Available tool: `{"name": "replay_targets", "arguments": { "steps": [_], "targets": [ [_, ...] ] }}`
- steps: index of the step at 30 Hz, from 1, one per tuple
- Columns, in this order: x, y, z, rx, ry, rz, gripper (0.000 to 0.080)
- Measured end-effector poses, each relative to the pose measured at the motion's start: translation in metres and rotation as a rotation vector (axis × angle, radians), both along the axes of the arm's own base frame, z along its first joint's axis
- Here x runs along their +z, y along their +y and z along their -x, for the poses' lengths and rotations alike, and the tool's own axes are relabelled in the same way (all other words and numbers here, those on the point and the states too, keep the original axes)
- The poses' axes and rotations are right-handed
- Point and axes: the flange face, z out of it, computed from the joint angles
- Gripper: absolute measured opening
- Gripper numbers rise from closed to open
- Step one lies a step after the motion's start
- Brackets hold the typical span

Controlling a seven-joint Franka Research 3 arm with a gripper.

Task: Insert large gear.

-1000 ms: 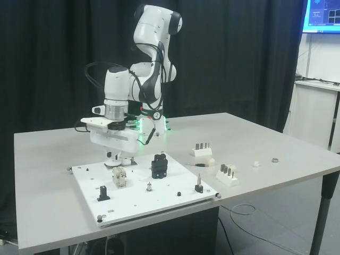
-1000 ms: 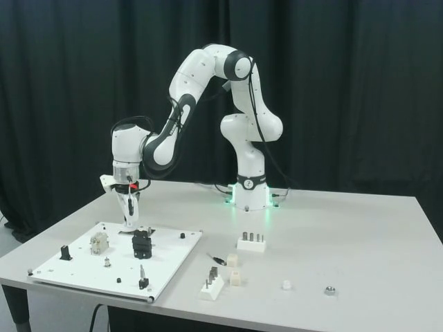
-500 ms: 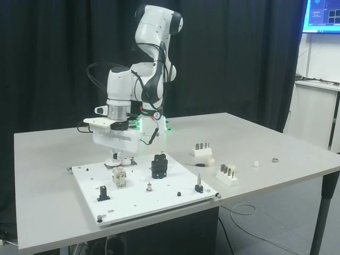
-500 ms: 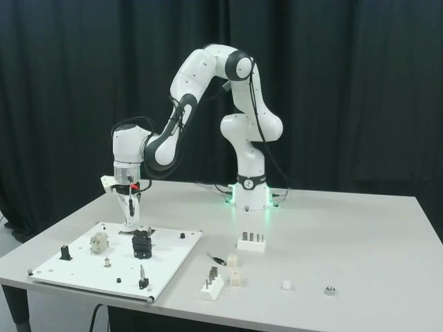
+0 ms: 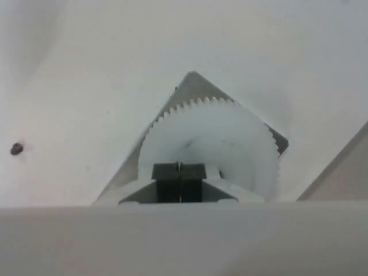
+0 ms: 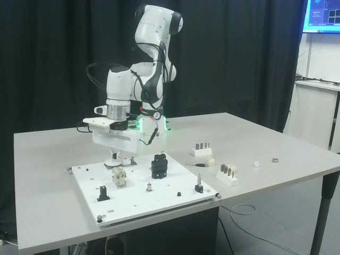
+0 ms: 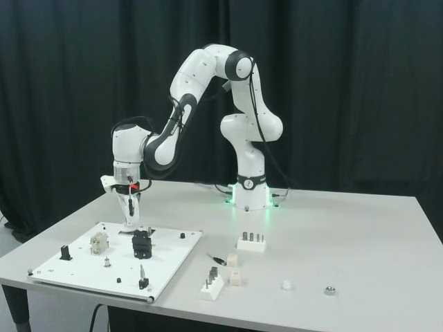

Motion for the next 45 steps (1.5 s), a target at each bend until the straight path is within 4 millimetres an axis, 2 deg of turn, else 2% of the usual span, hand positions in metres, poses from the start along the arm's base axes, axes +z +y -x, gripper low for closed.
{"name": "replay_targets", "arguments": {
  "steps": [8,9,13,14,22,23,45],
  "targets": [
    [0.0000,-0.0007,0.0008,-0.002,0.002,-0.001,0.0001],
    [0.0000,-0.0008,0.0009,-0.002,0.002,-0.001,0.0121],
    [0.0002,-0.0013,0.0012,-0.003,0.002,0.000,0.0121],
    [0.0002,-0.0014,0.0012,-0.003,0.001,0.000,0.0427],
    [0.0008,-0.0035,0.0027,-0.006,0.002,0.002,0.0427],
    [0.0009,-0.0039,0.0030,-0.007,0.002,0.002,0.0772],
    [-0.0007,-0.0085,0.0093,-0.036,-0.003,-0.007,0.0800]
  ]
}}
